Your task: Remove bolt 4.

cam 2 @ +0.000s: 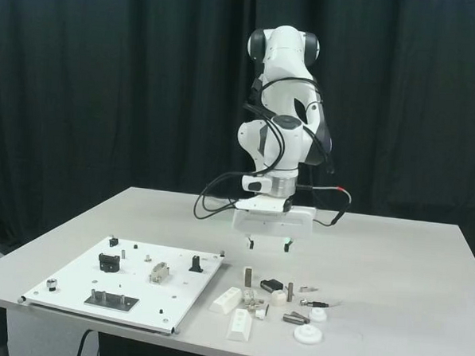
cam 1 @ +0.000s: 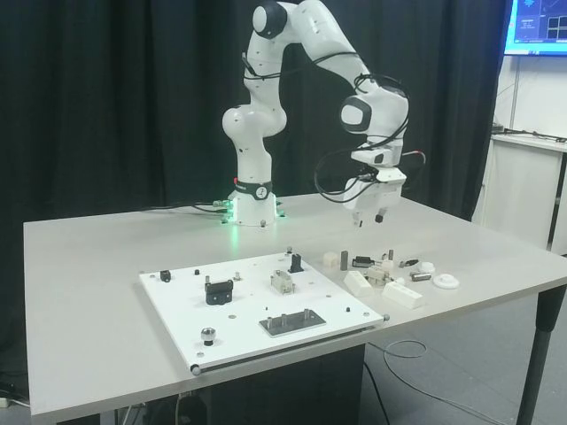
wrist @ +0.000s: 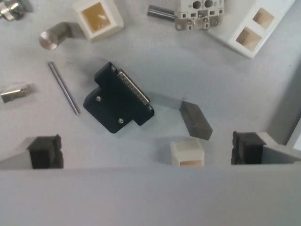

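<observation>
The gripper [wrist: 146,150] hangs released, its two black fingertips [wrist: 44,151] spread wide with nothing between them, well above the table [cam 1: 89,257]. Directly beneath it in the wrist view lies a black connector [wrist: 117,101] with a metal-edged face, flat on the table top. A thin rod [wrist: 63,88] lies just beside it, and white housings [wrist: 98,19] and a small white block [wrist: 187,153] lie around it. None of these looks like a seated bolt.

The room views show this scatter of loose parts lying on the table between the white board [cam 1: 177,305] and the table's right edge, with the gripper [cam 1: 370,215] above the scatter's rear side.

The task's thing is most likely on that board, which sits toward the table's front edge and carries several small fixtures. Among them are a dark stud [cam 1: 165,275] near the board's rear-left corner, a knurled piece [cam 1: 208,336] near its front edge, and a metal plate [cam 1: 288,323] with upright pegs. Which of them is bolt 4 cannot be told; no number can be read.

As a judgement, the removal has not begun. The coming move turns on one relation: the board lies sideways from the gripper, toward the table's left edge and somewhat forward. Anything seated in it should stand upright, calling for a descent from straight above.
</observation>
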### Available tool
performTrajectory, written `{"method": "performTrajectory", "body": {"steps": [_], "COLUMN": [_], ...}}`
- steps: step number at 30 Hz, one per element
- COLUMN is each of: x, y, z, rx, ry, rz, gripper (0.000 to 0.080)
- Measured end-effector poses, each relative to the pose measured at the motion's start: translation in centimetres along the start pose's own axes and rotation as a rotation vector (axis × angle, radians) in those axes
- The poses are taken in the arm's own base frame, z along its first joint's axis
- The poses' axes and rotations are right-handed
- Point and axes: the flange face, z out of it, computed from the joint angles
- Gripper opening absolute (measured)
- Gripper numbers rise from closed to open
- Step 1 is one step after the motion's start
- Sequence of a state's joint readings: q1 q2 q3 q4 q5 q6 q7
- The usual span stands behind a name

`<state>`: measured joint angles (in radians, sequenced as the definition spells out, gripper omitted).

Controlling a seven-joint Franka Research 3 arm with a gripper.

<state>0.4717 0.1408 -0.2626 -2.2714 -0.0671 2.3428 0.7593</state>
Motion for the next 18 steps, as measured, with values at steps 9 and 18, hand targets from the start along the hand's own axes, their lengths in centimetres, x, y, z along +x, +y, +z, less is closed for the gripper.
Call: {"method": "performTrajectory", "body": {"steps": [9, 18], "x": [0.33, 0.53], "y": [0.17, 0.25], "z": [0.49, 0.67], "rx": [0.001, 0.003], "ry": [0.003, 0.008], "rz": [0.002, 0.005], "gripper": [0.0800, 0.0800]}}
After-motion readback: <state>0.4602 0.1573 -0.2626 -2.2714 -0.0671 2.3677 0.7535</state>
